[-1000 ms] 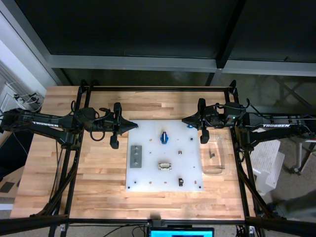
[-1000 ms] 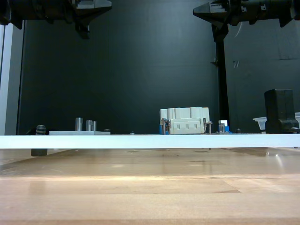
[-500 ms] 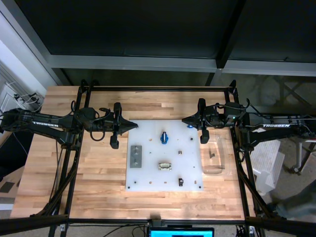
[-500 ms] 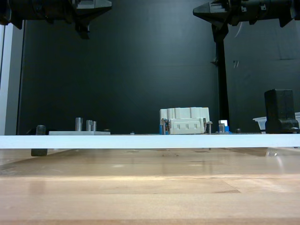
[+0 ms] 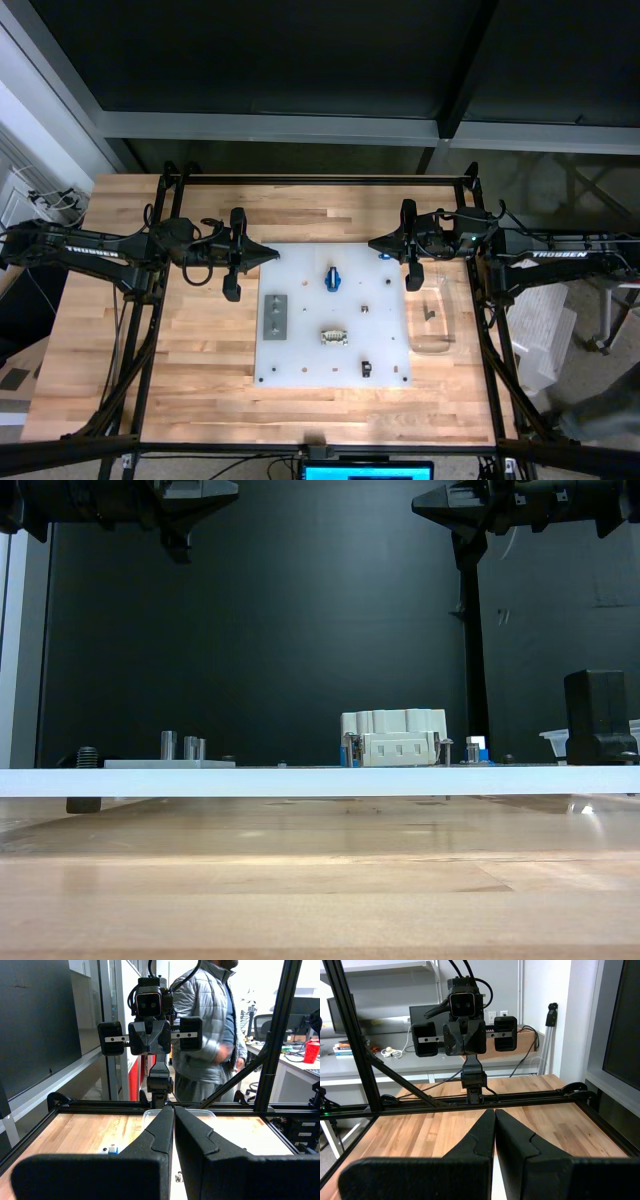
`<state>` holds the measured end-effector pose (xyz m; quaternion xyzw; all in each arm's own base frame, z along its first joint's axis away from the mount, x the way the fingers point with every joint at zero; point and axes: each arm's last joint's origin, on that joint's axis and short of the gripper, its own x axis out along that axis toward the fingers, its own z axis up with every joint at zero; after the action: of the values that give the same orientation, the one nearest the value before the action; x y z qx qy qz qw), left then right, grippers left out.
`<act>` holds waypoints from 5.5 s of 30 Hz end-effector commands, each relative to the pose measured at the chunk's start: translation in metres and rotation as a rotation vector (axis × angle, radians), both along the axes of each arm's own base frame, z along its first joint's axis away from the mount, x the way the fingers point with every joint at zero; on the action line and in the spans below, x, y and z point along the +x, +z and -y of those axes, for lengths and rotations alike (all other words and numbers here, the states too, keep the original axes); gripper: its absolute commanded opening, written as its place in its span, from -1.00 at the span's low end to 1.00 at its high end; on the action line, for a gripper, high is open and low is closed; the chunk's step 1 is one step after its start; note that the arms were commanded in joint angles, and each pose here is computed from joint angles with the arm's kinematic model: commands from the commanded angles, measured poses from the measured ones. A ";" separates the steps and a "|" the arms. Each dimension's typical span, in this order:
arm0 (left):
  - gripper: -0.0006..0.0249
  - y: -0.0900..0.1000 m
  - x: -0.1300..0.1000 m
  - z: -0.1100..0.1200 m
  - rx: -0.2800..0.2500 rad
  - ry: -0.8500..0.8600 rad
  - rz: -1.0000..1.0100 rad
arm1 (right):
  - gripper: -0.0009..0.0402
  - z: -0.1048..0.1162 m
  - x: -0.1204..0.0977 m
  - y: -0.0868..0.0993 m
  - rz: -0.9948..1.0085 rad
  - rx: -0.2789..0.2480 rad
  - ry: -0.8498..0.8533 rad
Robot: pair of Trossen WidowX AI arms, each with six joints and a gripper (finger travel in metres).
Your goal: Pick the 16mm bar and install on taskboard
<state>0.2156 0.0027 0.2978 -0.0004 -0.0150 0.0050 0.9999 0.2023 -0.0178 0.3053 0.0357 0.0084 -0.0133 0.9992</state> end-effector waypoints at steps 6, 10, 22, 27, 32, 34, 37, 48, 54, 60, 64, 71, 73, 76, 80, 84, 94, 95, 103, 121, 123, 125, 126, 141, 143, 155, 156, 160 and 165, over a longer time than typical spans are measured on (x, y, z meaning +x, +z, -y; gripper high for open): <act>-0.95 0.000 0.000 0.000 0.000 0.000 0.000 | -0.96 0.000 0.000 0.003 -0.007 0.031 0.000; -0.95 0.000 0.000 0.000 0.000 0.000 0.000 | -0.96 0.000 -0.001 0.007 -0.119 0.037 -0.001; -0.94 0.000 0.000 0.000 0.000 0.000 0.000 | -0.96 -0.007 -0.018 0.014 -0.501 0.098 0.012; -0.95 0.000 0.000 0.000 0.000 0.000 0.000 | -0.96 -0.011 -0.030 0.017 -0.640 0.123 0.017; -0.95 0.000 0.000 0.000 0.000 0.000 0.000 | -0.96 -0.014 -0.040 0.018 -0.786 0.128 -0.010; -0.95 0.000 0.000 0.000 0.000 0.000 0.000 | -0.96 -0.016 -0.043 0.017 -0.843 0.131 -0.008; -0.95 0.000 0.000 0.000 0.000 0.000 0.000 | -0.96 -0.020 -0.047 0.017 -0.930 0.123 -0.010; -0.95 0.000 0.000 0.000 0.000 0.000 0.000 | -0.96 -0.034 -0.056 0.006 -1.183 0.110 -0.003; -0.95 0.000 0.000 0.000 0.000 0.000 0.000 | -0.96 -0.043 -0.056 0.000 -1.275 0.080 -0.008; -0.95 0.000 0.000 0.000 0.000 0.000 0.000 | -0.88 -0.058 -0.049 -0.013 -1.351 0.010 0.017; -0.95 0.000 0.000 0.000 0.000 0.000 0.000 | -0.66 -0.064 -0.044 -0.022 -1.401 0.000 0.012; -0.94 0.000 0.000 0.000 0.000 0.000 0.000 | -0.21 -0.065 -0.043 -0.039 -1.442 0.012 -0.017; -0.95 0.000 0.000 0.000 0.000 0.000 0.000 | -0.11 -0.066 -0.042 -0.043 -1.437 0.018 -0.019; -0.95 0.000 0.000 0.000 0.000 0.000 0.000 | -0.02 -0.067 -0.040 -0.050 -1.420 0.029 -0.021; -0.95 0.000 0.000 0.000 0.000 0.000 0.000 | 0.02 -0.067 -0.040 -0.059 -1.422 0.033 -0.025; -0.95 0.000 0.000 0.000 0.000 0.000 0.000 | 0.02 -0.067 -0.043 -0.065 -1.443 0.028 -0.030; -0.94 0.000 0.000 0.000 0.000 0.000 0.000 | 0.02 -0.066 -0.047 -0.081 -1.482 0.028 -0.036; -0.95 0.000 0.000 0.000 0.000 0.000 0.000 | 0.02 -0.066 -0.047 -0.082 -1.480 0.029 -0.036; -0.95 0.000 0.000 0.000 0.000 0.000 0.000 | 0.04 -0.067 -0.047 -0.093 -1.477 0.058 -0.013; -0.95 0.000 0.000 0.000 0.000 0.000 0.000 | 0.19 -0.067 -0.049 -0.113 -1.454 0.063 -0.012; -0.95 0.000 0.000 0.000 0.000 0.000 0.000 | 0.19 -0.067 -0.049 -0.114 -1.459 0.062 -0.013; -0.95 0.000 0.000 0.000 0.000 0.000 0.000 | 0.19 -0.067 -0.050 -0.114 -1.460 0.062 -0.013; -0.94 0.000 0.000 0.000 0.000 0.000 0.000 | 0.19 -0.067 -0.050 -0.115 -1.459 0.062 -0.013; -0.95 0.000 0.000 0.000 0.000 0.000 0.000 | 0.19 -0.067 -0.050 -0.119 -1.456 0.064 -0.014; -0.95 0.000 0.000 0.000 0.000 0.000 0.000 | 0.19 -0.067 -0.050 -0.119 -1.455 0.064 -0.015; -0.95 0.000 0.000 0.000 0.000 0.000 0.000 | -0.01 -0.066 -0.051 -0.119 -1.457 0.057 -0.039; -0.95 0.000 0.000 0.000 0.000 0.000 0.000 | -0.06 -0.066 -0.051 -0.119 -1.457 0.057 -0.039; -0.95 0.000 0.000 0.000 0.000 0.000 0.000 | -0.33 -0.066 -0.051 -0.118 -1.456 0.057 -0.063; -0.95 0.000 0.000 0.000 0.000 0.000 0.000 | -0.74 -0.066 -0.051 -0.118 -1.457 0.057 -0.063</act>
<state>0.2156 0.0027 0.2978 -0.0004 -0.0152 0.0050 0.9999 0.1510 0.0476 0.1867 0.0438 0.6708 -0.0631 0.7377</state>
